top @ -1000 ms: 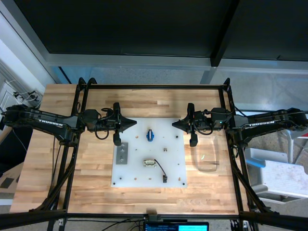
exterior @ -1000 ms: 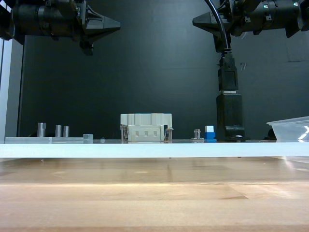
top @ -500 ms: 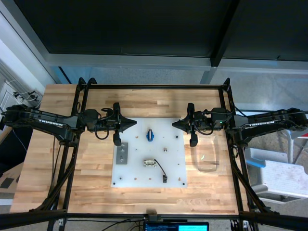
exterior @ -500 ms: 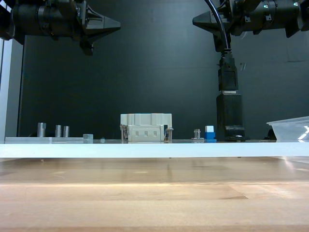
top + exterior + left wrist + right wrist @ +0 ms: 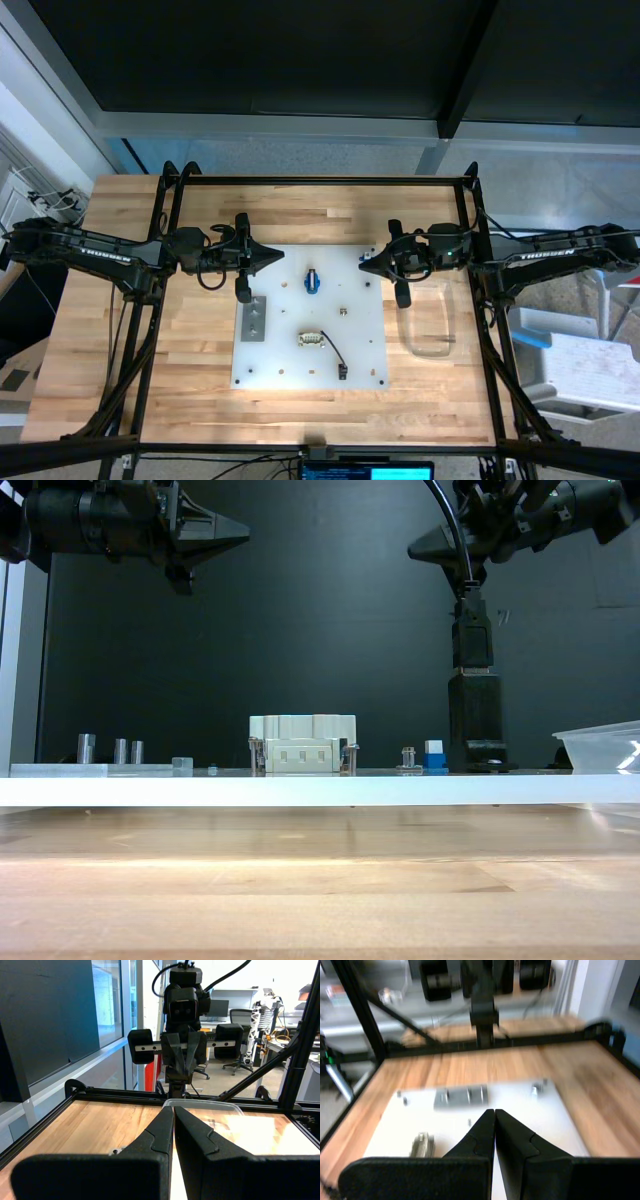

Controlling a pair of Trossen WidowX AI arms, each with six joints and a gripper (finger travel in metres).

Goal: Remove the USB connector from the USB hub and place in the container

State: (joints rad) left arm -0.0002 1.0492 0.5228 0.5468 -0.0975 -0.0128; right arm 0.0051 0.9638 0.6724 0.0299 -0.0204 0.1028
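Observation:
The USB connector (image 5: 333, 352) is a thin black cable running from the white board's middle to a small black USB hub (image 5: 342, 372) near its front. In the low view its plug (image 5: 472, 645) stands upright in the hub (image 5: 475, 720). The container (image 5: 430, 320) is a clear tray right of the board, also seen as the container (image 5: 600, 745) and the container (image 5: 202, 1105). My left gripper (image 5: 281, 258) hovers shut over the board's back left, high up as the left gripper (image 5: 245, 527). My right gripper (image 5: 362, 266) hovers shut over the back right, tilted downward as the right gripper (image 5: 412, 552).
The white board (image 5: 365, 340) carries a blue clip (image 5: 312, 281), a grey block with pegs (image 5: 254, 320) and a white connector housing (image 5: 311, 341). A black frame rail (image 5: 320, 181) runs around the wooden table. The right wrist view shows the grey block (image 5: 460, 1096).
The right gripper has dipped its tip downward and shifted slightly toward the near side. The left arm, cable and tray have not moved.

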